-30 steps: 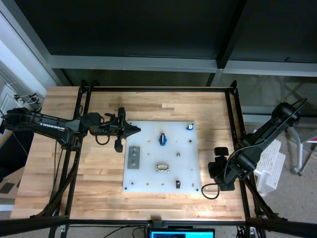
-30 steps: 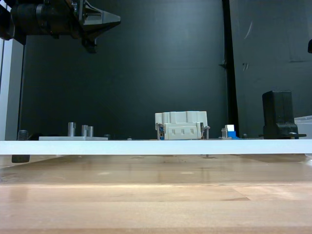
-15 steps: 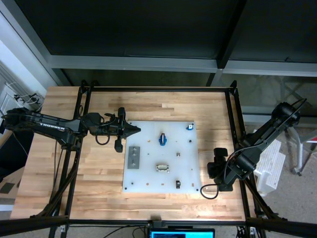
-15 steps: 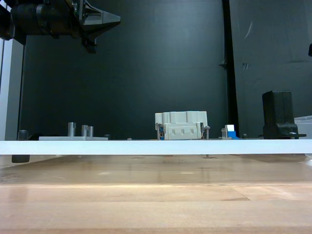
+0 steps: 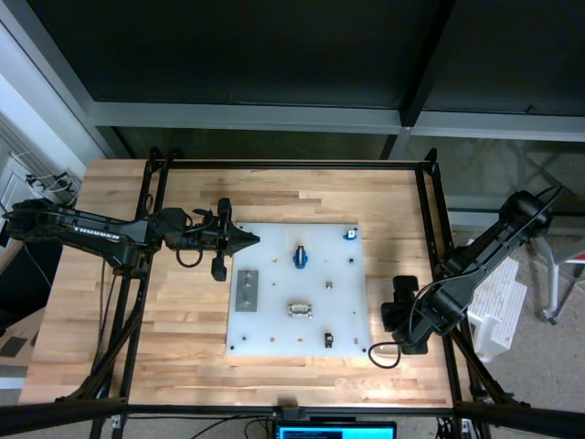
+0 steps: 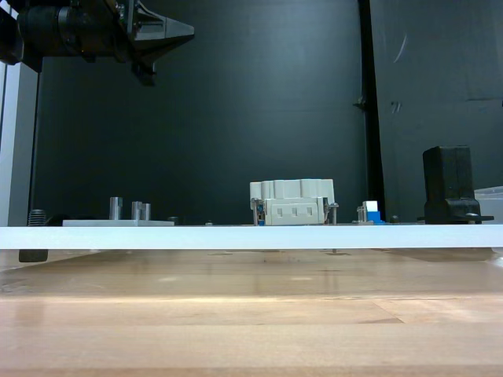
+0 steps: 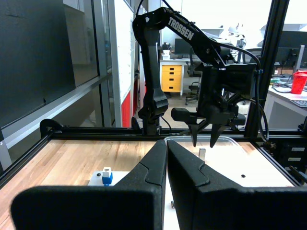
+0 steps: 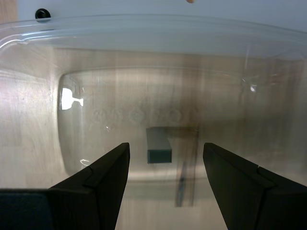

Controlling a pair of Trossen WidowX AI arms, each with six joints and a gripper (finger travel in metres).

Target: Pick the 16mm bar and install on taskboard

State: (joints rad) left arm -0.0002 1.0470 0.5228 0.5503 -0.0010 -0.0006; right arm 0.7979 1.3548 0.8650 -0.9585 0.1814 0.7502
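So: right tool (image 7: 203, 142) spread over 16mm bar (image 8: 159, 144) in clear tray (image 8: 144, 28) | left tool (image 5: 251, 240) pressed together, above taskboard (image 5: 274, 320) edge

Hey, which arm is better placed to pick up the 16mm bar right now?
Right. The right gripper hangs open over the clear tray with the 16mm bar below, between its fingers. The left gripper is shut, high above the taskboard's left edge.
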